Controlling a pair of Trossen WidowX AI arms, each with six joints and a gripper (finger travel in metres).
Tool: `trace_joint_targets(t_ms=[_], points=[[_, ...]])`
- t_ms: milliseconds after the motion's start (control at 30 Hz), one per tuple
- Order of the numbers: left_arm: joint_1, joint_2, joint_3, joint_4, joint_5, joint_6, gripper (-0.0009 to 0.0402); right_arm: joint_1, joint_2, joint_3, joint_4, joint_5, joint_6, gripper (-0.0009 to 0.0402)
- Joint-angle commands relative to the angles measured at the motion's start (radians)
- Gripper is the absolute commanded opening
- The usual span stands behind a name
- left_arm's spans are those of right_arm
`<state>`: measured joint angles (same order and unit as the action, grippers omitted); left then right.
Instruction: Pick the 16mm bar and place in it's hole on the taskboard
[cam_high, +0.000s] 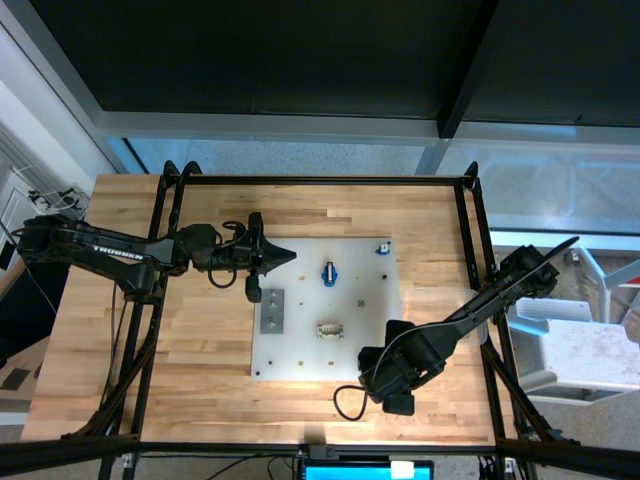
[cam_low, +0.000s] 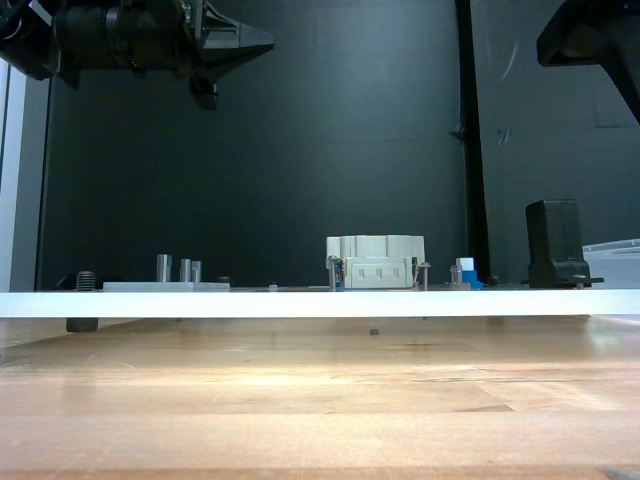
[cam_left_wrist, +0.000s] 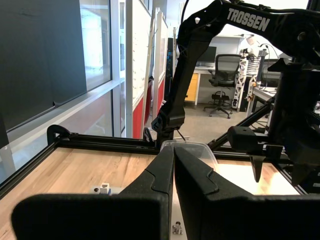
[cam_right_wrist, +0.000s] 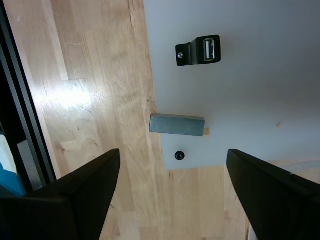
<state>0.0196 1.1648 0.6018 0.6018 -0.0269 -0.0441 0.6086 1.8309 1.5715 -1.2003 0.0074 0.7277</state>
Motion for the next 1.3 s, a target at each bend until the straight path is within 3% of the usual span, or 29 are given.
trace_joint_targets(t_ms=[33,433,1000,1300], points=[[0.0,0.0,0.0,0.0,0.0,0.0,0.0,0.0,0.0,0.003,-0.016,0.001,0.0,0.032],[0.0,0.0,0.0,0.0,0.0,0.0,0.0,0.001,-0.006,0.003,-0.024,0.0,-0.07,0.0315],[0.0,0.0,0.0,0.0,0.0,0.0,0.0,-0.007,-0.006,-0.002,-0.037,0.004,-0.874,0.0314],[0.0,0.0,0.0,0.0,0.0,0.0,0.0,-0.011,-0.006,-0.047,-0.012,0.001,-1.106,0.0314]])
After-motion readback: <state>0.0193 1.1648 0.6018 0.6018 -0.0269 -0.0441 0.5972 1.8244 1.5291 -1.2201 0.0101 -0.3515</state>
